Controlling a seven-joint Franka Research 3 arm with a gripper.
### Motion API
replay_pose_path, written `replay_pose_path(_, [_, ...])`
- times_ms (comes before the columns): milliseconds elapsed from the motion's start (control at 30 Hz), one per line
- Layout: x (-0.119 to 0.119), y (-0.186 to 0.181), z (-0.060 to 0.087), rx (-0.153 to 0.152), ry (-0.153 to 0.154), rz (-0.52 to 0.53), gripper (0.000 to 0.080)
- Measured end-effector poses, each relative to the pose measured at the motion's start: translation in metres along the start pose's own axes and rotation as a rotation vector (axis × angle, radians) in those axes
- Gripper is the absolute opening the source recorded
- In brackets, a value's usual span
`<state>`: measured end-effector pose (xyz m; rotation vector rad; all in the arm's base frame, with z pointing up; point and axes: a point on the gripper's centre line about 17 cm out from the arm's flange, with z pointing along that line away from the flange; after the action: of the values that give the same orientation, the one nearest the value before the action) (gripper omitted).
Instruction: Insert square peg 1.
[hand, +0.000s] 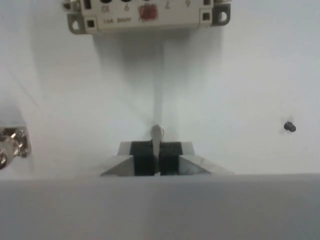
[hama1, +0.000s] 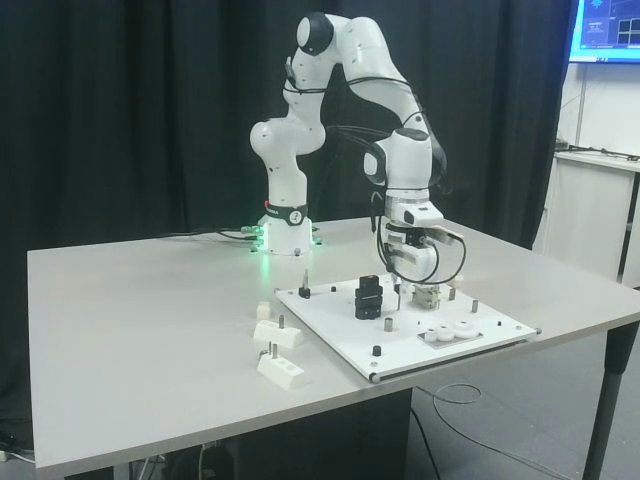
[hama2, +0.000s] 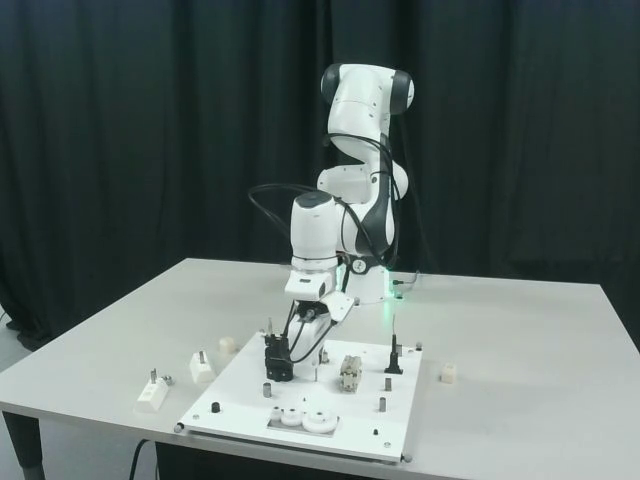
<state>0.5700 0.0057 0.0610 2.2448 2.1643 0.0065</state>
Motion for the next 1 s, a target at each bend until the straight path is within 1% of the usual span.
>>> replay_pose_path(333, [-0.0037, 0.0001, 0.0000, 0.000, -0.001, 0.006, 0.0021])
replay_pose_path(767, [-0.0029, -0.0003, 0.0002, 0.001, -0.001, 0.004, 0.0021])
replay_pose_path(1000, [-0.0002, -0.0044, -0.0002, 0.016, 0.001, -0.011, 0.0021])
